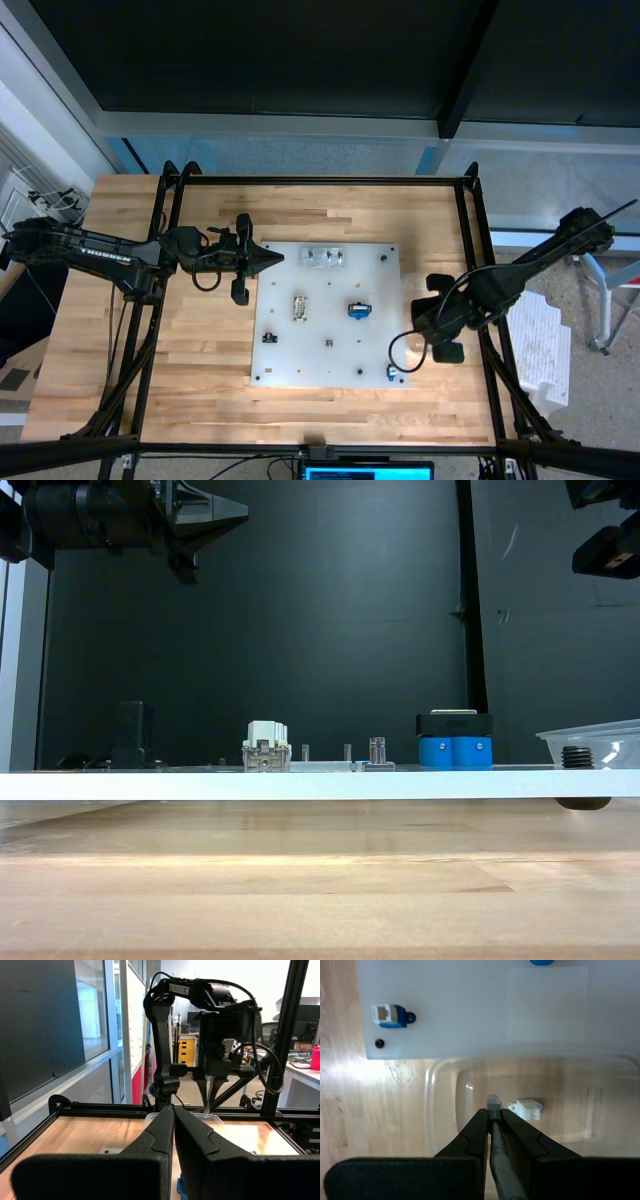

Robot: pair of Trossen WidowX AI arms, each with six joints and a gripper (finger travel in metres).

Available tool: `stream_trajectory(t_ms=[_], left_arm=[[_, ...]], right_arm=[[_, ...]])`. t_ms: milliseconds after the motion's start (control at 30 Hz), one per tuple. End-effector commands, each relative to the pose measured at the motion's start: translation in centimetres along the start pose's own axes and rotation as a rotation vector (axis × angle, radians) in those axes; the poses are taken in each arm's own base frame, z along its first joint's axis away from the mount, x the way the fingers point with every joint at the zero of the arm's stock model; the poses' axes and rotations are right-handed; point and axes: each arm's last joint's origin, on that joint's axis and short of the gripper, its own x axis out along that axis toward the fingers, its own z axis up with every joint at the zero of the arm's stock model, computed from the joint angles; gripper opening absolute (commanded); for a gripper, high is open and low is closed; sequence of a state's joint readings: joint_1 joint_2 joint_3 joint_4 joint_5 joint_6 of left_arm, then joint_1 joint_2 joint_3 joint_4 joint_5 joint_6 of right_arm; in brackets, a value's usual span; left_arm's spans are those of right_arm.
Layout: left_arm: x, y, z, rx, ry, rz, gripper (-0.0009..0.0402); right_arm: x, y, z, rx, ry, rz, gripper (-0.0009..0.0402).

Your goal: Pick the RJ45 connector and install on taskboard

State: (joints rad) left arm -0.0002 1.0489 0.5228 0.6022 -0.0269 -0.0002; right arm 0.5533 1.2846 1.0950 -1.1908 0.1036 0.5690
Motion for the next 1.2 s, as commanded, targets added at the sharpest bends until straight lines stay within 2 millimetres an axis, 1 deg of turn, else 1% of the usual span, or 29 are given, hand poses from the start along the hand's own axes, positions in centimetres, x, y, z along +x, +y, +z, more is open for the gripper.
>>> stream_trajectory(t_ms=[33,267,467,667,933,1200], left_arm=[[0.0,0.0,0.0,0.0,0.0,0.0,0.0],[0.0,0.0,0.0,0.0,0.0,0.0,0.0],[0.0,0.0,0.0,0.0,0.0,0.0,0.0],[0.0,0.0,0.0,0.0,0.0,0.0,0.0],[0.0,0.0,0.0,0.0,0.0,0.0,0.0],[0.0,0.0,0.0,0.0,0.0,0.0,0.0]], right_arm=[[0.1,1.1,0.8,0.005,0.005,0.001,0.0],[0.8,3.6,2.5,-0.008,0.0,0.008,0.0],[1.2,5.7,3.4,-0.016,0.002,0.015,0.0],[1.7,7.1,4.6,-0.032,0.005,0.015,0.0],[2.8,8.1,5.4,-0.048,-0.013,0.027,0.0],[3.3,8.1,5.3,-0.055,-0.011,0.024,0.0]])
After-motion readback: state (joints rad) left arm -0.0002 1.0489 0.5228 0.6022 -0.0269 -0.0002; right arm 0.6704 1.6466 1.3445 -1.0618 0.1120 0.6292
